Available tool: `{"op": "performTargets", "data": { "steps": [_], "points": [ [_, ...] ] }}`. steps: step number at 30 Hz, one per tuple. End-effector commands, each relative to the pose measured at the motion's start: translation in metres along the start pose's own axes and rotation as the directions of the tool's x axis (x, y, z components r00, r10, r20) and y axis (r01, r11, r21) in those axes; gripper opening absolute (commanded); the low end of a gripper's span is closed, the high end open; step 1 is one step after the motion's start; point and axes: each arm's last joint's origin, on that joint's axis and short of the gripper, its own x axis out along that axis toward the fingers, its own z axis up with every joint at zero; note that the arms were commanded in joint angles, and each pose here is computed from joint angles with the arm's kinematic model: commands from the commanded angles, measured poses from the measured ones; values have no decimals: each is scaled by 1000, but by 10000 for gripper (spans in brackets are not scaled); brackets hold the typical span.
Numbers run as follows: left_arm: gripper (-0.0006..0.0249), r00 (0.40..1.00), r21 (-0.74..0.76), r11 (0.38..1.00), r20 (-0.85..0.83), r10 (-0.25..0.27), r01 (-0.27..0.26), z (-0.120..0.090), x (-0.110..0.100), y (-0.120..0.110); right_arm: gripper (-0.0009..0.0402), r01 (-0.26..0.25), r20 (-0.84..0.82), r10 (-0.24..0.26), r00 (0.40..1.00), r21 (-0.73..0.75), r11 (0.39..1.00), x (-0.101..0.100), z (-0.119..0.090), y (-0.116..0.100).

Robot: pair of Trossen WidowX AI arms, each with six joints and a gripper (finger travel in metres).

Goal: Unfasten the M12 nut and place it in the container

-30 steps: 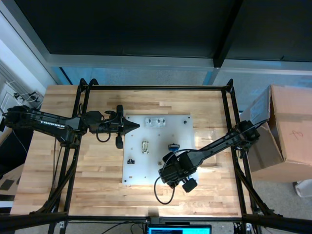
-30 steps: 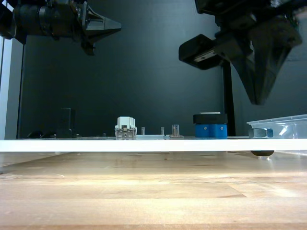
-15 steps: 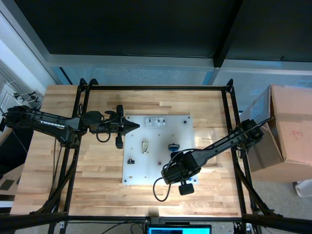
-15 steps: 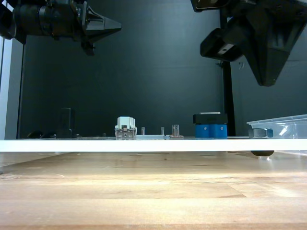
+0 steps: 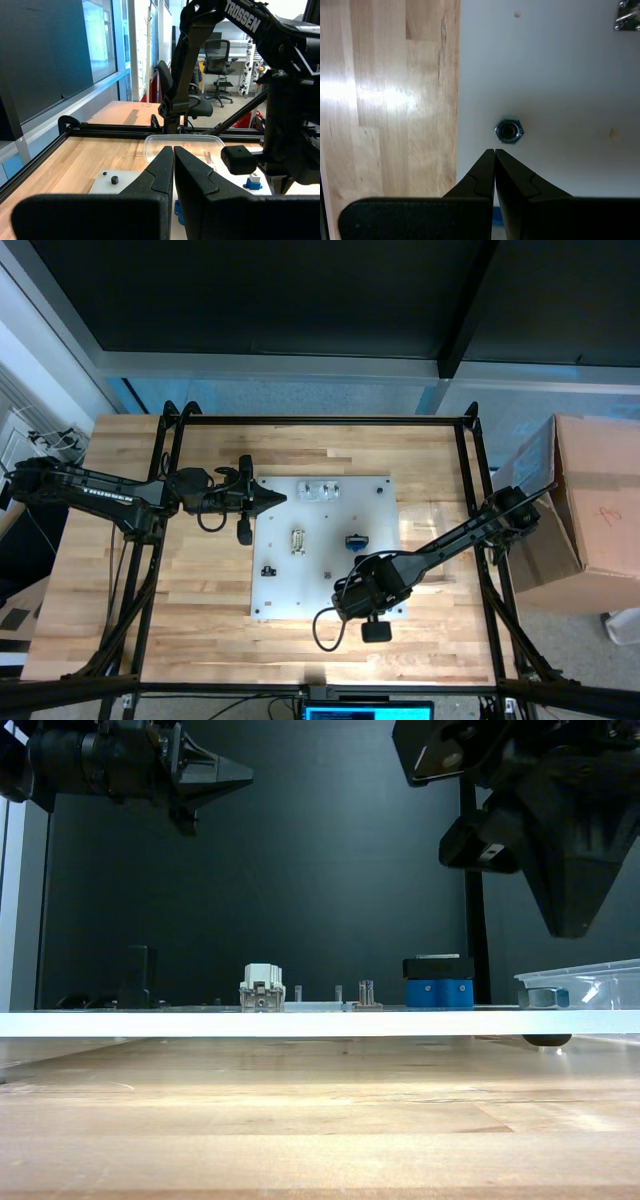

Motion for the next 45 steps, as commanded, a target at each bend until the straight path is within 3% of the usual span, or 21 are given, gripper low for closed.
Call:
{"op": "performTargets", "data": {
  "steps": [1, 4, 9, 17, 19, 23, 25, 35, 39, 45],
  "points": [
    [0, 1000, 0, 1000, 0, 0, 0, 0, 0, 0, 0, -13, 1, 13, 1000, 38, 999, 7, -2, 0],
    [0, 1000, 0, 1000, 0, 0, 0, 0, 0, 0, 0, -66, -16, 67, 998, 71, 995, 15, -5, 1],
    [0, 1000, 0, 1000, 0, 0, 0, 0, 0, 0, 0, -103, -23, 106, 994, 95, 990, 23, -9, 0],
    [0, 1000, 0, 1000, 0, 0, 0, 0, 0, 0, 0, -87, -25, 89, 996, 94, 992, 27, -11, -2],
    [0, 1000, 0, 1000, 0, 0, 0, 0, 0, 0, 0, -39, -9, 40, 999, 87, 995, 28, -11, -4],
    [0, 1000, 0, 1000, 0, 0, 0, 0, 0, 0, 0, 164, 52, -170, 984, 95, 982, 26, -12, -12],
    [0, 1000, 0, 1000, 0, 0, 0, 0, 0, 0, 0, 234, 67, -241, 968, 96, 967, 25, -12, -14],
    [0, 1000, 0, 1000, 0, 0, 0, 0, 0, 0, 0, 236, 70, -243, 968, 95, 967, 18, -11, -15],
    [0, 1000, 0, 1000, 0, 0, 0, 0, 0, 0, 0, 185, 49, -190, 980, 99, 978, 18, -11, -13],
    [0, 1000, 0, 1000, -1, 0, 0, 0, 0, 0, 0, -47, -26, 50, 998, 111, 993, 14, -9, -4]
  ]
}}
